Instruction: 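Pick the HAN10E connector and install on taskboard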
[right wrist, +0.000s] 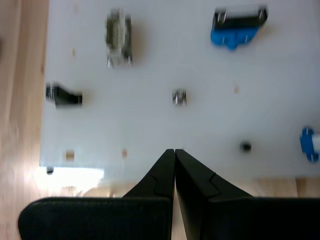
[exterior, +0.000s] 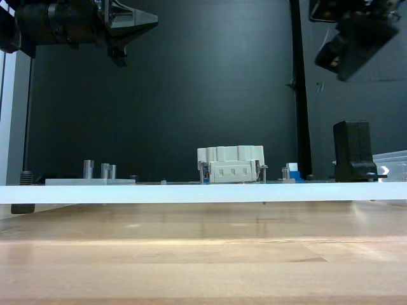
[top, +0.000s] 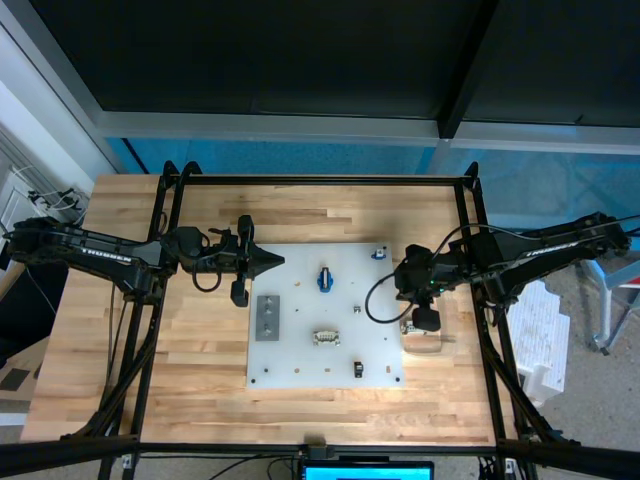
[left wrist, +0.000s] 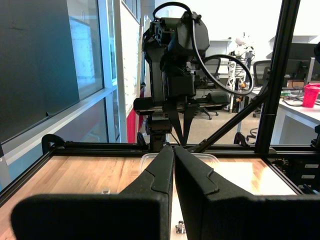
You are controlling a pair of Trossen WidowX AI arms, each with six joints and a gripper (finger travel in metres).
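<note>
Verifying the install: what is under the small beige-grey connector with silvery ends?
The large flat white plastic taskboard; any seat beneath the connector is covered. Left gripper, shut, hangs above the board's far-left corner; right gripper, shut, above its right edge.

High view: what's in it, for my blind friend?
A small beige-grey connector block sits untouched on the big white flat plate. The left hand, shut, hovers over the plate's far left corner; the right hand, shut, beside its right edge.
</note>
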